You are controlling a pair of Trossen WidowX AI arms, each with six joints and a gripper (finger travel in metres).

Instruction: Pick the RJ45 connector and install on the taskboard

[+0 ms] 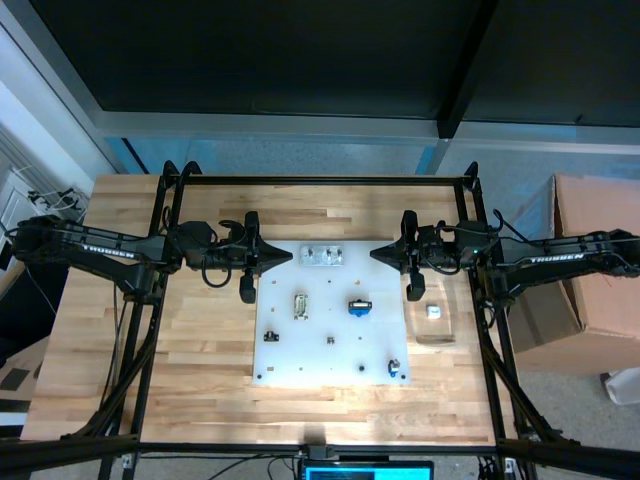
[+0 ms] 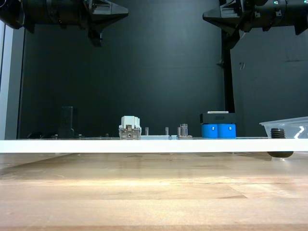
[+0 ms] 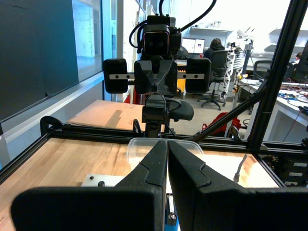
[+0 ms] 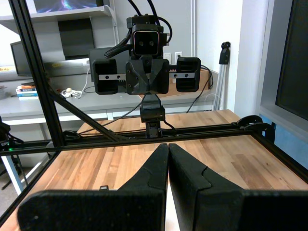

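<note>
Both arms were matt black; the left arm (image 1: 100,250) and right arm (image 1: 565,258) each bore white TROSSEN lettering along a slim link, with black cables (image 1: 213,272) looping by the wrists. The left gripper (image 1: 284,257), over the board's (image 1: 300,370) left side, and the right gripper (image 1: 377,254), over its right side, tapered to wedge points; their fingers (image 3: 150,166) were broad, angular and black, inner faces met. Each gripper body carried a silver rail (image 3: 120,77) with small screws between two boxy blocks; a square camera (image 3: 156,42) sat above.
</note>
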